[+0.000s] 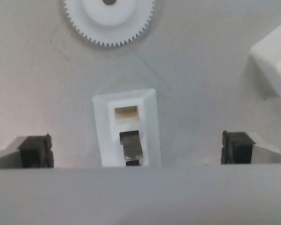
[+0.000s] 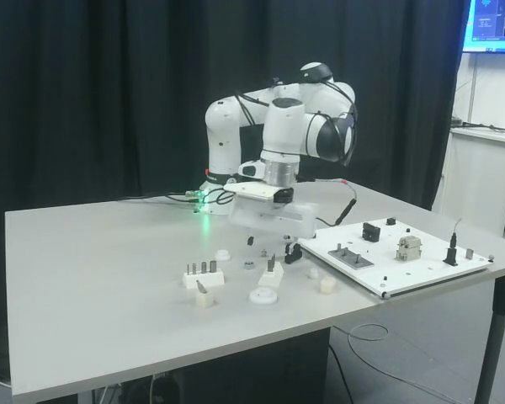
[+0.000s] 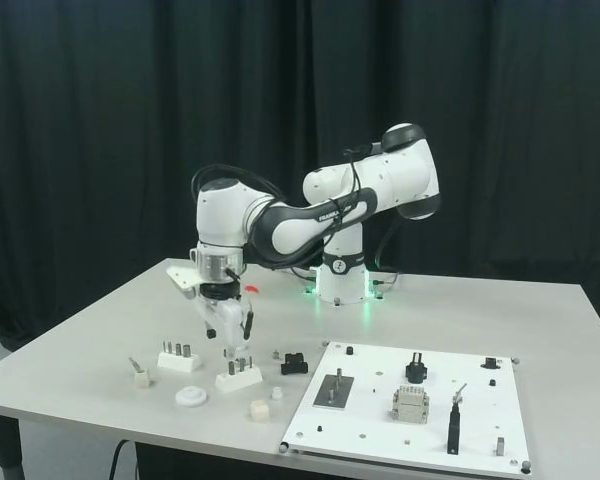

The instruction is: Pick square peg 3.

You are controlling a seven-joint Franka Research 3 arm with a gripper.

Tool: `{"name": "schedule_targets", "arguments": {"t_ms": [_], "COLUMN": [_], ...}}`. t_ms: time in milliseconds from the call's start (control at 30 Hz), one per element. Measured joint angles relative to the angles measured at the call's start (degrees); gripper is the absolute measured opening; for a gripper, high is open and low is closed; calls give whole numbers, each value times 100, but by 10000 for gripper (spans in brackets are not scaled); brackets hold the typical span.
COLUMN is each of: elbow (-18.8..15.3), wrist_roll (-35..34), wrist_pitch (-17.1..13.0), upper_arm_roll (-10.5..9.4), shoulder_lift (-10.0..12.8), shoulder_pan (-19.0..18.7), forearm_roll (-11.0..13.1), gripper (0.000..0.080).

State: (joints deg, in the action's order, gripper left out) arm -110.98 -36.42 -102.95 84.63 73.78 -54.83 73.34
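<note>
One white arm point(image 3: 310, 215) stands on the grey table point(image 2: 93, 261), its gripper point(image 1: 136, 149) hanging just above a white holder point(image 1: 125, 126). The two black fingertips point(image 1: 36, 151) are spread wide apart, one on each side of the holder, gripping nothing.

That holder has two square sockets in a row. One is empty; the other carries a single grey metal peg point(image 1: 130, 146), square in section, upright, its top standing clear of the block.

Around the holder lie, counted from the room views: one white gear point(image 3: 190, 397) flat on the table nearby; one second holder point(image 3: 179, 359) with three upright pegs beside it; one small white block point(image 3: 140, 378) with a tilted peg further off; two small white cubes point(image 2: 327, 284) near the board; one black clip point(image 3: 294, 364) between holder and board. One white board point(image 3: 410, 410) with several fixtures lies well apart from the holder, at the table's edge.
</note>
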Motion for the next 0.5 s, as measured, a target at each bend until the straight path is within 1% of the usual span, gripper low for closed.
{"name": "schedule_targets", "arguments": {"t_ms": [267,367,500], "elbow": [-199,-246,-297], "wrist_roll": [3,6,25], "wrist_pitch": [-9,-41,-153], "upper_arm_roll": [-129,-172,-253], "shoulder_lift": [20,45,55], "shoulder_pan": [-45,-58,-72], "forearm_roll": [284,350,403], "gripper": [800,800,800]}}
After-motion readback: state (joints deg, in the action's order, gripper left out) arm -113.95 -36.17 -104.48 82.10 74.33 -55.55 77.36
